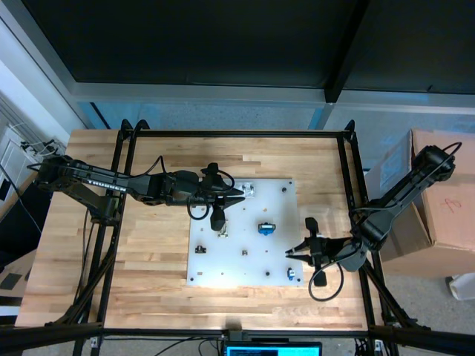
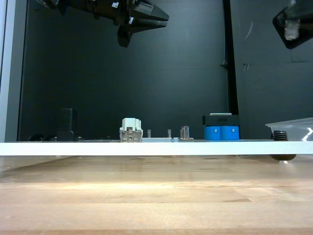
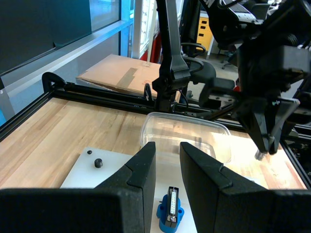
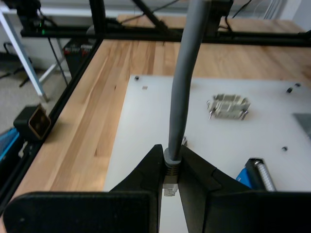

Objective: Pick the RJ45 connector and install on the taskboard

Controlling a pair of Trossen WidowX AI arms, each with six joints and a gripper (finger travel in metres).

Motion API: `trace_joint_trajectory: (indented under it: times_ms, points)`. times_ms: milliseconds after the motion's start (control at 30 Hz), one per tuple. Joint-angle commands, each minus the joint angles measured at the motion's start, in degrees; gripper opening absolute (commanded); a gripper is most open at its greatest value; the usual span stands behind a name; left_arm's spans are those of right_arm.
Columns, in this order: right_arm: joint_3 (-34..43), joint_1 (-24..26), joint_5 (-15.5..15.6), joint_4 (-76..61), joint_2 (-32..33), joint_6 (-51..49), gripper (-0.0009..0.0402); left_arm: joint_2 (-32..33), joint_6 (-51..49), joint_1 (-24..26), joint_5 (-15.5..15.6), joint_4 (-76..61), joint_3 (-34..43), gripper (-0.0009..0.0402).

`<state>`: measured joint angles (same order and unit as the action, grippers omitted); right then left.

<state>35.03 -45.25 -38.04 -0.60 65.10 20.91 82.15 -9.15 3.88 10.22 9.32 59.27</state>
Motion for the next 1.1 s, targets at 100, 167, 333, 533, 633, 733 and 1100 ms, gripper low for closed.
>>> trace_joint_trajectory:
  times_ms: [100,167,333,533,633,733,1100]
  points:
    - [0.02,-2.71,-0.04,0.55,4.5,2.97,0.0,0.02,-0.04,-0.02,0.04,0.0,0.09,0.0064]
    - [0.02,-3.76,-0.11,1.7,6.1,3.98,0.0,0.02,-0.04,-0.02,0.07,0.0,0.09,0.0066]
    - [0.02,-6.23,-1.2,2.97,8.98,5.86,0.0,0.04,-0.04,-0.02,0.04,0.0,0.07,0.0065]
    - [-0.2,-6.95,-2.08,4.37,10.64,5.9,0.0,0.04,-0.04,0.0,0.04,-0.02,0.02,0.0065]
    - [-0.9,-7.32,-2.95,5.38,11.1,6.8,0.0,0.02,-0.04,0.0,0.04,-0.02,0.02,0.0065]
    - [-2.34,-7.56,-2.95,7.13,11.19,7.45,0.0,0.04,-0.04,0.0,0.07,0.0,0.02,0.0065]
    - [-4.22,-8.61,-5.49,8.44,12.76,10.01,0.0,0.04,-0.04,-0.02,0.04,-0.02,0.0,0.0065]
